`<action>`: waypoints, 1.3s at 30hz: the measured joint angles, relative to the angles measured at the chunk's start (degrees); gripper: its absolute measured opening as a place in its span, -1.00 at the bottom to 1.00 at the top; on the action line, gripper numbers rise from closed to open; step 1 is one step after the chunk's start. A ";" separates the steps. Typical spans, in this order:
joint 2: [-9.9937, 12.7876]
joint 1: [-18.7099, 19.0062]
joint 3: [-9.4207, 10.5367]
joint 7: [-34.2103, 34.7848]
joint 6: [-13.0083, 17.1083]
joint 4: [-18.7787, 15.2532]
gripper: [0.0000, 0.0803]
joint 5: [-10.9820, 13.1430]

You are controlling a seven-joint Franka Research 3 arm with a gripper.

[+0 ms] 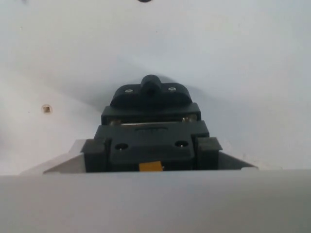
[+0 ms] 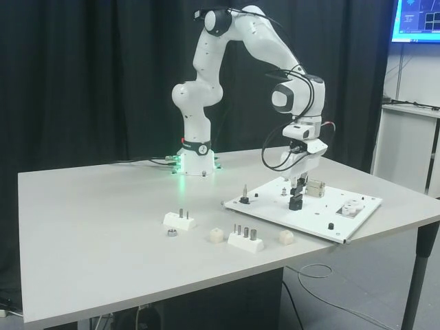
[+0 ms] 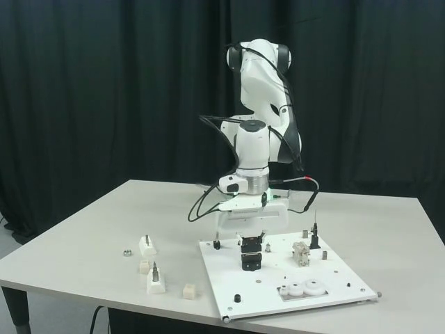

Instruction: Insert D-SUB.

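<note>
You see the grey desk [image 2: 89, 227] in front of a black curtain [image 3: 104, 90], and on it stands the white arm [image 2: 206, 82] with green light at its base. The arm reaches over to a white board [image 2: 302, 210] that lies flat on the desk, near the edge away from the base. The gripper [image 3: 252, 243] points straight down over the middle part of this board, and its two black fingers [image 1: 95, 154] are closed on the black D-SUB plug [image 1: 148, 145], one finger on each side of it. In the wrist view the plug sits directly against a second black part, the socket [image 1: 150, 97], which is fixed on the board; whether the plug is fully seated I cannot tell. In the second room view you find the plug [image 3: 249, 260] low on the board, just under the gripper. Other things stand on the board: a pair of white gears [image 3: 303, 289] in a recess near its corner, a small grey block [image 3: 301, 253] beside the gripper, and a thin black peg [image 3: 314, 236] standing upright. On the bare desk, well apart from the board, you see small white holders with pins [image 2: 246, 239], little white cubes [image 3: 188, 291] and a small nut [image 2: 172, 232].
</note>
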 joint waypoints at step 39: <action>-1.25 0.01 0.25 1.76 4.32 -3.07 -0.05 0.11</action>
